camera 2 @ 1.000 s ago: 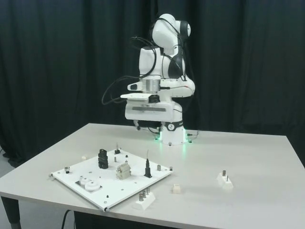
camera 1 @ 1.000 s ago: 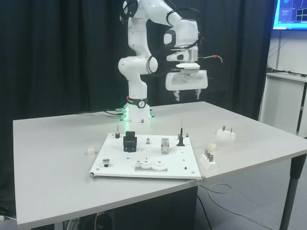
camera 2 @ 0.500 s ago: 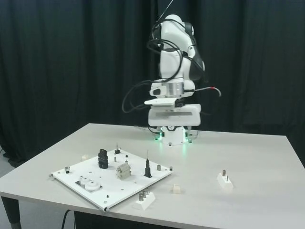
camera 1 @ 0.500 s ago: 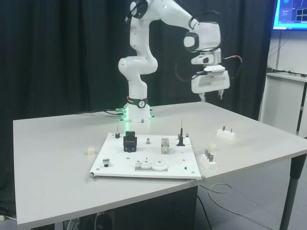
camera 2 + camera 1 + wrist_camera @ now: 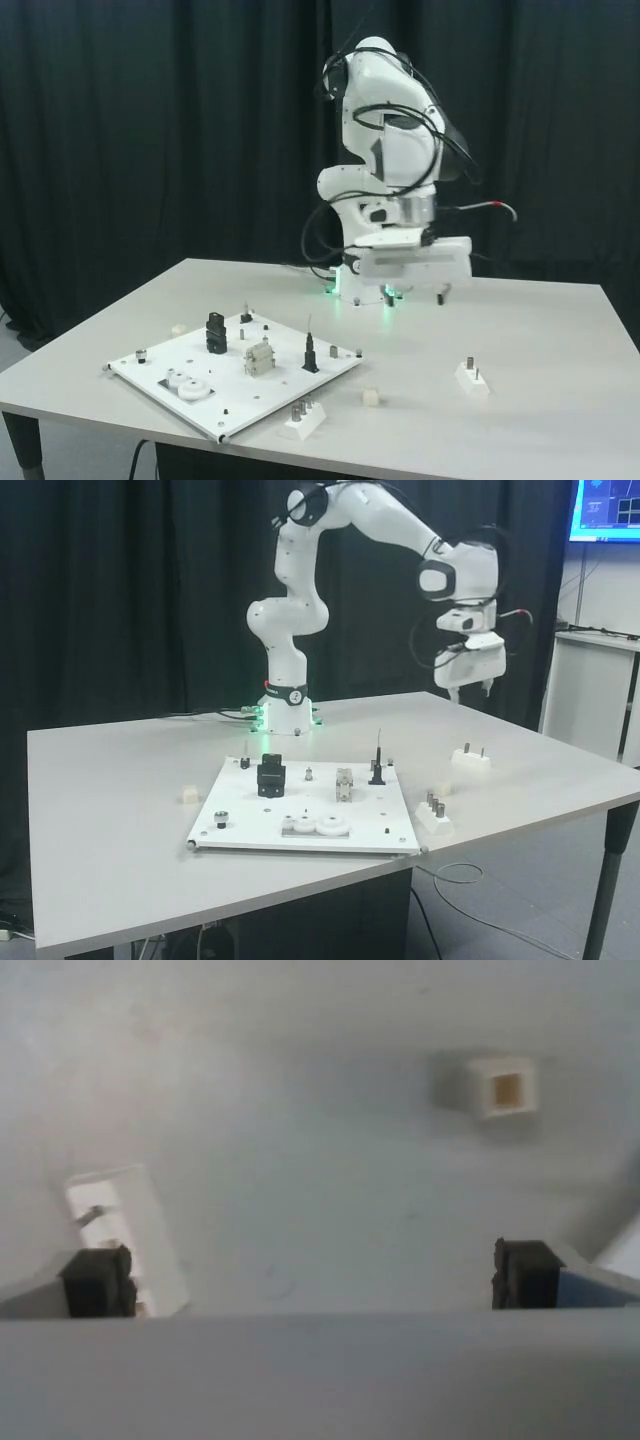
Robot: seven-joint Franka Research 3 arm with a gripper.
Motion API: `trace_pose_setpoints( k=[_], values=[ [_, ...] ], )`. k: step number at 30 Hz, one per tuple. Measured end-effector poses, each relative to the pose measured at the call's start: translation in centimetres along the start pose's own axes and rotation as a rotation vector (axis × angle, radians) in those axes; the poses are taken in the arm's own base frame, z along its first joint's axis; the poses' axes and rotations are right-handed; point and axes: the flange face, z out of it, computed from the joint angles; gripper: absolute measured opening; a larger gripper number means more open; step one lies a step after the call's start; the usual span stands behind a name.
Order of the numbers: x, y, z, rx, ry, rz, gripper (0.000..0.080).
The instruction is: Pick square peg 1.
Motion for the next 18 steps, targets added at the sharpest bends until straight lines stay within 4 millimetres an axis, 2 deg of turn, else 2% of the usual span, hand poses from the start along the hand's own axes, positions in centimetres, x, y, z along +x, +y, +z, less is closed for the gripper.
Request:
trace_pose_setpoints(
  k=[10, 18],
  values=[
    [-4.9, -3.4, 3.8, -0.046, -0.037, -0.010, 0.0800],
    [-8.1, -5.2, 6.1, -0.068, -0.017, -0.026, 0.0800]
  ],
)
